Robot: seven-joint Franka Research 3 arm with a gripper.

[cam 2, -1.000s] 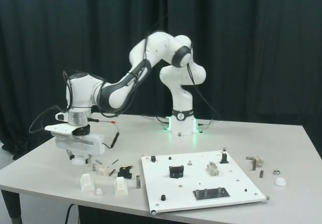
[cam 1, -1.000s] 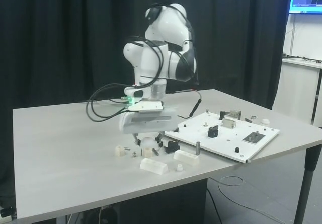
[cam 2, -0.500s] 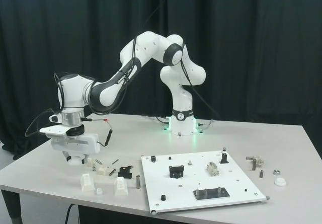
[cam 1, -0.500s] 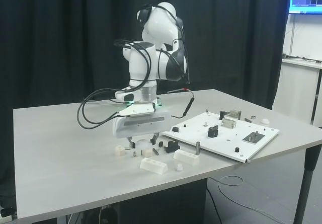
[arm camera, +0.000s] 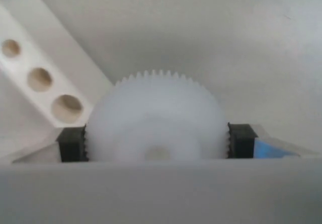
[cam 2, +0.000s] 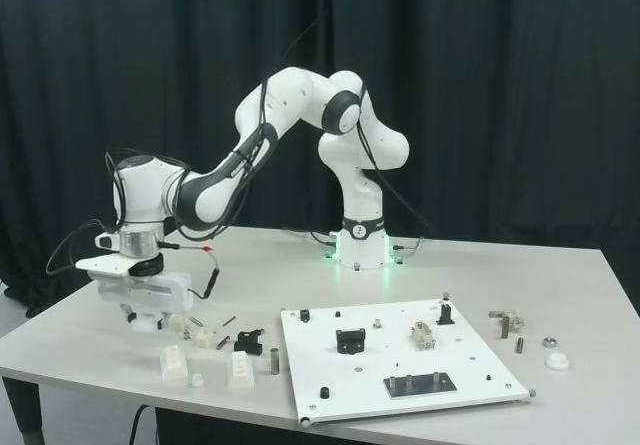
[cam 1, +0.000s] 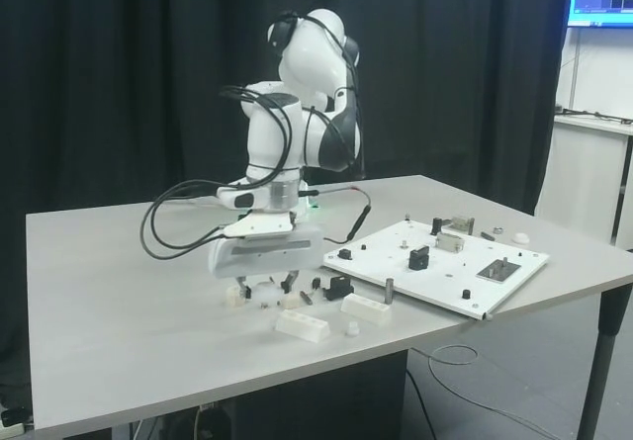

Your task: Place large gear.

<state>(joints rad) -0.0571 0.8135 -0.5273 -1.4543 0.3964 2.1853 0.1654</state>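
Observation:
The large gear (arm camera: 156, 118) is white, with fine teeth round its rim, and fills the middle of the wrist view. My gripper (arm camera: 157, 142) is shut on it, one black pad (arm camera: 72, 143) pressing on each side of the rim. In the room views the gripper (cam 1: 261, 284) (cam 2: 143, 317) hangs low over the grey table, left of the white assembly board (cam 1: 495, 292) (cam 2: 400, 410). The hand's white body hides the gear there. I cannot tell whether the gear touches the table.
A white block with three holes (arm camera: 40, 78) lies close beside the gear. More white blocks (cam 1: 302, 325) (cam 1: 366, 308) (cam 2: 173, 361) (cam 2: 239, 369), a black part (cam 2: 248, 342) and small pins lie between the gripper and the board. The board carries pegs and fixtures.
The arm has carried the gear along the table, away from the assembly board and past the loose white blocks. The gripper has stayed shut.

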